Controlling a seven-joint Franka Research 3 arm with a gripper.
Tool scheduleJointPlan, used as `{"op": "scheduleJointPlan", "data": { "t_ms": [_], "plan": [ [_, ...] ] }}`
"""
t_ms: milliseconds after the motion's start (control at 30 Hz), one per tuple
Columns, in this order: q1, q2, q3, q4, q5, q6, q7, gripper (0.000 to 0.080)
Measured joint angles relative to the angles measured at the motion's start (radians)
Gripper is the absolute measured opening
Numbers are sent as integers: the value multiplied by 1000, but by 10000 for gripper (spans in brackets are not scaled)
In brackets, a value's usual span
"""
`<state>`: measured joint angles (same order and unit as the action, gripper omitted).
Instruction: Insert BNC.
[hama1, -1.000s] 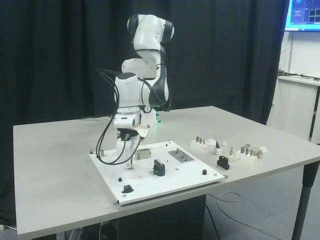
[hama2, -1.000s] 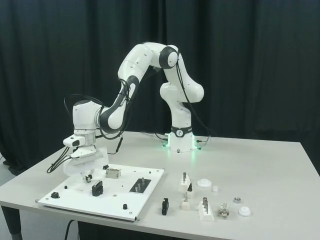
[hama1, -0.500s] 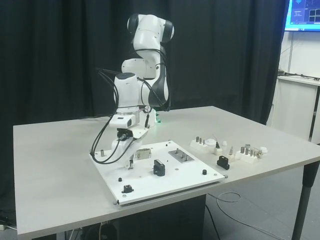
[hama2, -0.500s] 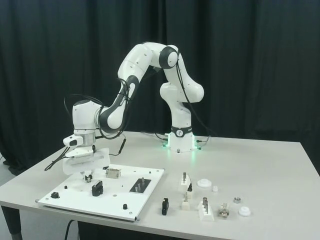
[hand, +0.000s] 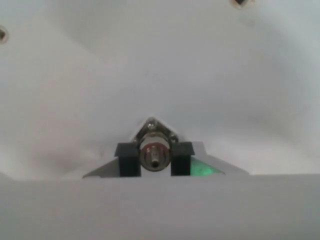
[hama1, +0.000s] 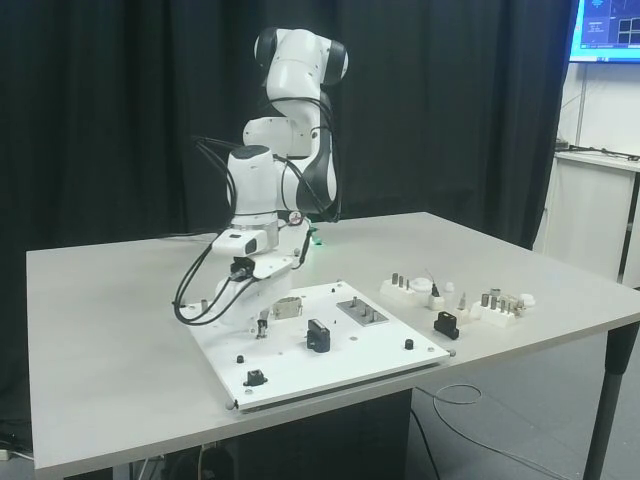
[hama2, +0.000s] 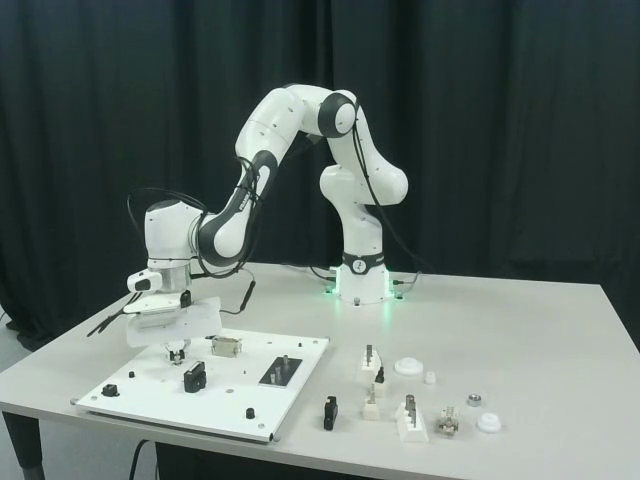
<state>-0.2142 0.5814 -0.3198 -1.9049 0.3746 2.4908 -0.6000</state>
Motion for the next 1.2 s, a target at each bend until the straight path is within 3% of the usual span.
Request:
{"op": "scheduleJointPlan", "data": {
  "t_ms": [1200],
  "plan": [
    [3,-2,-2,-5,16,-1,377,125]
  ]
}}
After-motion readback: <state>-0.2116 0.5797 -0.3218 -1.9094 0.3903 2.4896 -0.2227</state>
